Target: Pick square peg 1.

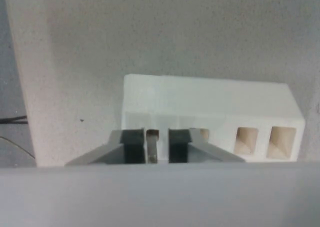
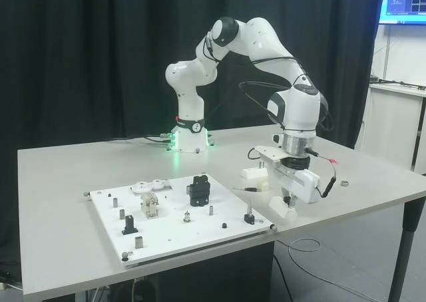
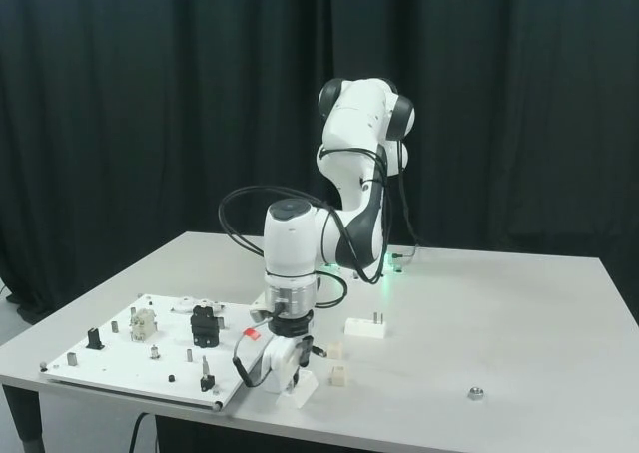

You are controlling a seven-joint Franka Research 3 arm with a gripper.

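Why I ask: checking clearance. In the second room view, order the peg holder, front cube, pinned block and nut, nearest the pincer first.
1. Peg holder, directly under the pincer.
2. Front cube, just beside it.
3. Pinned block, behind, toward the arm's base.
4. Nut, far off near the table's front edge.

The white holder block (image 1: 210,112) looks like matt plastic; the peg (image 1: 151,146) looks metallic; the grey table (image 2: 66,175) is smooth and matt.
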